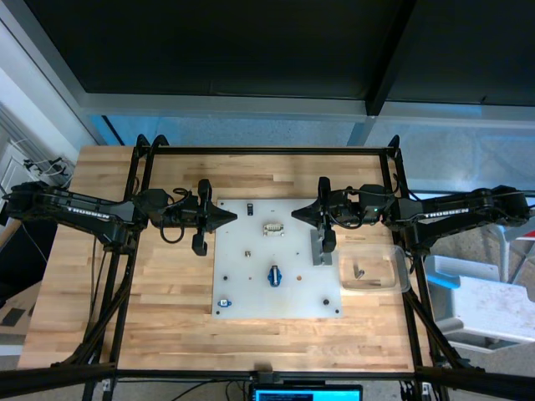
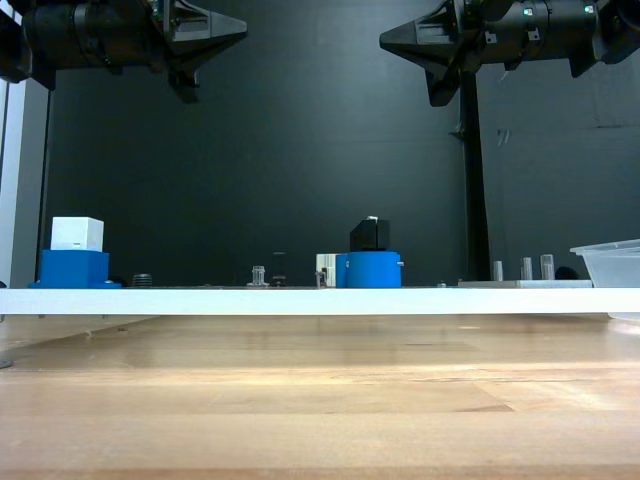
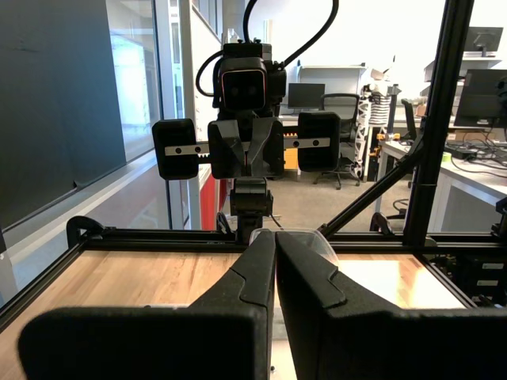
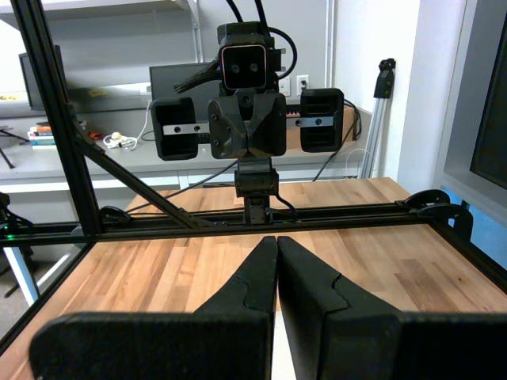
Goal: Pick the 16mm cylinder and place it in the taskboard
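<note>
The 16mm cylinder (image 1: pixel 359 271) is a tiny grey peg lying inside the clear tray, right of the taskboard (image 1: pixel 251 284). That white square plate carries a grey block (image 1: pixel 318 247), a blue part (image 1: pixel 274 275) and a pale connector (image 1: pixel 271 227). My left gripper (image 1: pixel 234 215) hovers high over the board's far left edge, fingers pressed together, holding nothing. My right gripper (image 1: pixel 294 215) faces it from the right, also shut and empty, well above the board and left of the tray. In the wrist views the left gripper (image 3: pixel 275 235) and the right gripper (image 4: pixel 277 239) each show closed fingers.
The clear plastic tray (image 1: pixel 401 267) sits on the wood at the board's right edge. A black frame (image 1: pixel 267 151) runs around the table. At table height the blue part (image 2: pixel 373 268) and a blue base with a white cube (image 2: pixel 75 255) stand up from the board.
</note>
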`<action>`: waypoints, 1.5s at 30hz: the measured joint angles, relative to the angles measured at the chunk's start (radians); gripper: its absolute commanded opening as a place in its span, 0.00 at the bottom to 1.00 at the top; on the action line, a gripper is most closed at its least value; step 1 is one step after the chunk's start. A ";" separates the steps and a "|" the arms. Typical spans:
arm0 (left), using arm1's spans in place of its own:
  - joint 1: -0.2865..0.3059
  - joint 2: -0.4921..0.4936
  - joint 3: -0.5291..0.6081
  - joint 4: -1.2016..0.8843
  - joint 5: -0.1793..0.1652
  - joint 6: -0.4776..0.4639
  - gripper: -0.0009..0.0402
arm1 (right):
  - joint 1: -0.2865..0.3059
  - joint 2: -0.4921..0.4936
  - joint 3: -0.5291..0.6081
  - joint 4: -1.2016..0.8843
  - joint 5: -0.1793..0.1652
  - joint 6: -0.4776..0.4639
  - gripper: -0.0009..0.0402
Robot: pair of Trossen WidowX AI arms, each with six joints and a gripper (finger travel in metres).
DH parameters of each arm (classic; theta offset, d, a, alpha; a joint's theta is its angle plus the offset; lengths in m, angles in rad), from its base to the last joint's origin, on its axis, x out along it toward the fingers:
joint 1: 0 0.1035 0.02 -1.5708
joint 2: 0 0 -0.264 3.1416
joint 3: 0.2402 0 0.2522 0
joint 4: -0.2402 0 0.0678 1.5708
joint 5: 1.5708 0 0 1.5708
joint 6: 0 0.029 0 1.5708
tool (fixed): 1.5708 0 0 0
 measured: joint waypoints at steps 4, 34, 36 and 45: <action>0.000 0.000 0.000 0.000 0.000 0.000 0.02 | 0.000 0.000 0.000 0.000 0.000 0.000 0.02; 0.000 0.000 0.000 0.000 0.000 0.000 0.02 | 0.000 0.000 0.000 -0.001 0.003 0.003 0.02; 0.000 0.000 0.000 0.000 0.000 0.000 0.02 | 0.000 0.000 0.000 -0.003 0.003 0.013 0.02; 0.000 0.000 0.000 0.000 0.000 0.000 0.02 | 0.006 -0.002 0.046 -0.211 0.004 0.051 0.02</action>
